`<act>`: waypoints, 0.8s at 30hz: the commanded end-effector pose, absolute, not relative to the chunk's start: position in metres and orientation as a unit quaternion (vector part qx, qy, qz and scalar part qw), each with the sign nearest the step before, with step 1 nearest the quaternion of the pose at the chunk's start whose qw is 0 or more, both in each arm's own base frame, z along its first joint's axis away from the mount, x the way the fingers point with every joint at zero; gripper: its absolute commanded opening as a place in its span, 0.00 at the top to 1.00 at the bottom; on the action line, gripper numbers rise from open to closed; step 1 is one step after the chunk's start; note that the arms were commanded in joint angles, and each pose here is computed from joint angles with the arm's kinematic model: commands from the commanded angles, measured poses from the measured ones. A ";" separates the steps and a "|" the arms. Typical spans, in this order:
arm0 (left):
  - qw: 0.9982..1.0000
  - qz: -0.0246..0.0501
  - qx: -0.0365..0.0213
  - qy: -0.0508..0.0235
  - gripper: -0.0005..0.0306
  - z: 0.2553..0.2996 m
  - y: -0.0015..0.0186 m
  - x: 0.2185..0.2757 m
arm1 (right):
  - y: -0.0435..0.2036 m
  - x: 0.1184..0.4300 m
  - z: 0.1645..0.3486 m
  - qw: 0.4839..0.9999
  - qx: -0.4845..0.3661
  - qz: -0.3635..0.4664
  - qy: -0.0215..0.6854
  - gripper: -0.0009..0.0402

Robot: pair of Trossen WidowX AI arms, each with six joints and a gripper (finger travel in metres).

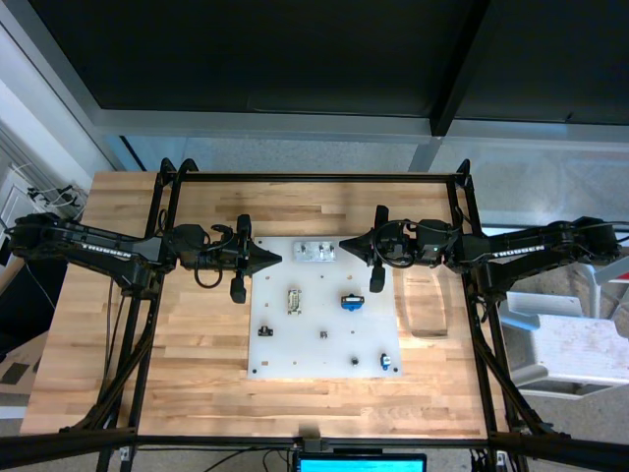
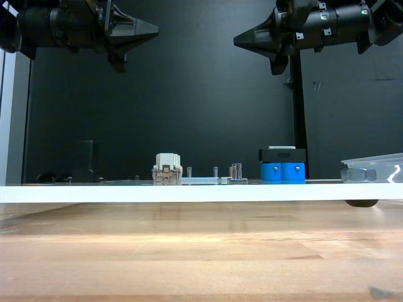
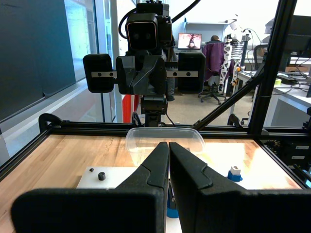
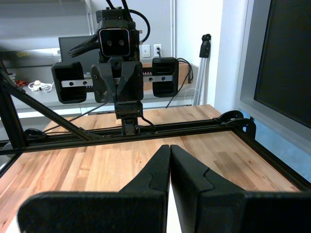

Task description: Unfasten the M12 fastener and place in the container

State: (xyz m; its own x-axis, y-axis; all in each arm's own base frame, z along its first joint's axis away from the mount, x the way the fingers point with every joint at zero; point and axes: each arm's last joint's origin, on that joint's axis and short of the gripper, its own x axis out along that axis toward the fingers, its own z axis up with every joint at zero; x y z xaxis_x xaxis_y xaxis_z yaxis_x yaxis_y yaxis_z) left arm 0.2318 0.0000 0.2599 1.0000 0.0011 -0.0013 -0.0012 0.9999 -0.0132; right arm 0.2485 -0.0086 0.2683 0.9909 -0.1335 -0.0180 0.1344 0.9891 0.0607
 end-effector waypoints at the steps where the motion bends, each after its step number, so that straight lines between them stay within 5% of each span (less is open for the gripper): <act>1: 1.000 0.001 -0.007 0.000 0.98 0.2599 0.0001 0.2318 | -0.003 0.249 0.268 1.000 0.006 0.004 0.011 0.98; 15: 1.000 0.000 -0.007 0.000 0.98 0.2599 0.0000 0.2318 | -0.003 0.250 0.271 1.000 0.024 0.004 0.013 0.98; 24: 1.000 0.000 -0.007 0.000 0.98 0.2599 0.0000 0.2318 | 0.013 0.261 0.292 0.987 0.018 0.030 0.154 0.98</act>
State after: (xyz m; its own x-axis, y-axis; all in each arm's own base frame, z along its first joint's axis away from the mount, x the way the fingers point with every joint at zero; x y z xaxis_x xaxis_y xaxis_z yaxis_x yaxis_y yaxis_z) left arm 0.2317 0.0000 0.2597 1.0000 0.0011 -0.0017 -0.0012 0.9999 -0.0135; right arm 0.2592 0.0099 0.2895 0.9652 0.0572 -0.2551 -0.0466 0.9978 0.0473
